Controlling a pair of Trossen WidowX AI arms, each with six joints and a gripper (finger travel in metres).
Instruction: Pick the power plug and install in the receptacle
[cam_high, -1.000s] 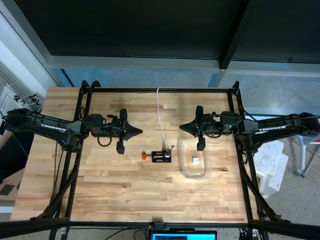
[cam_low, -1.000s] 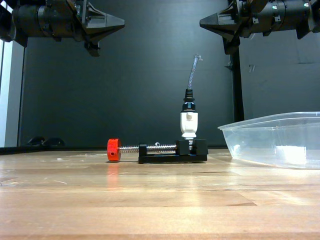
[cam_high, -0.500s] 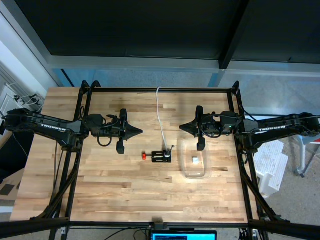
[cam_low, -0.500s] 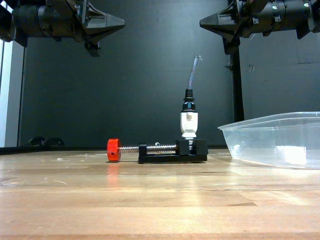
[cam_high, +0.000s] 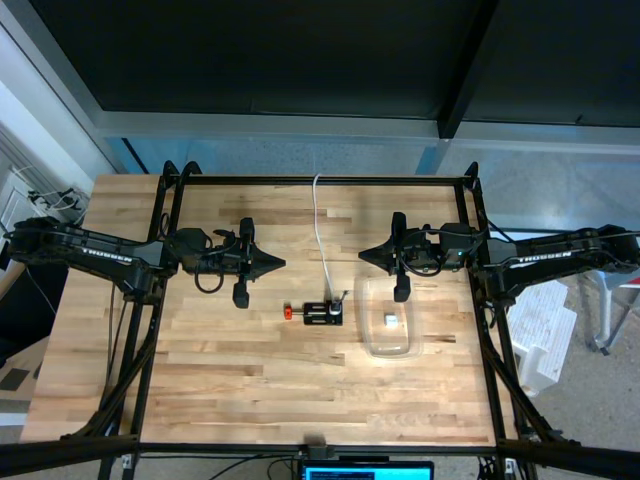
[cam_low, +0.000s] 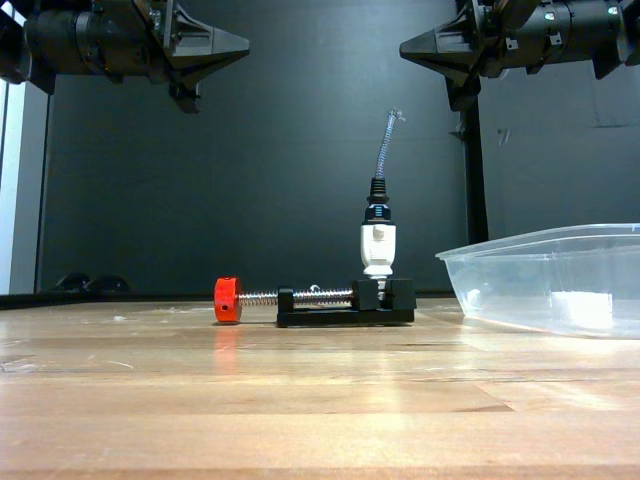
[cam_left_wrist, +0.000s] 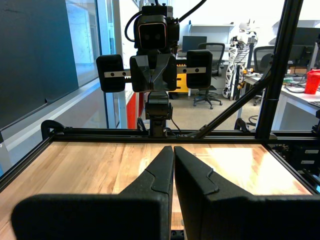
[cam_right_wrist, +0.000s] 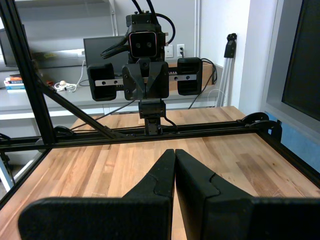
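Observation:
The receptacle (cam_high: 322, 313) is a black block with a red knob (cam_low: 227, 300) and sits mid-table, its white cord (cam_high: 320, 230) running to the far edge. In the low view the dark power plug (cam_low: 376, 197) stands upright in the white socket (cam_low: 377, 247), its grey stem (cam_low: 384, 145) curving upward. My left gripper (cam_high: 283, 264) hovers shut, high and to the left of the receptacle (cam_low: 345, 303). My right gripper (cam_high: 361, 254) hovers shut, high and to its right. Both hold nothing, and the fingertips meet in the left wrist view (cam_left_wrist: 173, 148) and the right wrist view (cam_right_wrist: 174, 150).
A clear plastic tray (cam_high: 372, 345) lies just right of the receptacle with a small white cube (cam_high: 391, 319) inside. The black frame rails (cam_high: 320, 181) border the table. Each wrist view shows the opposite arm (cam_left_wrist: 154, 70) facing it across the table.

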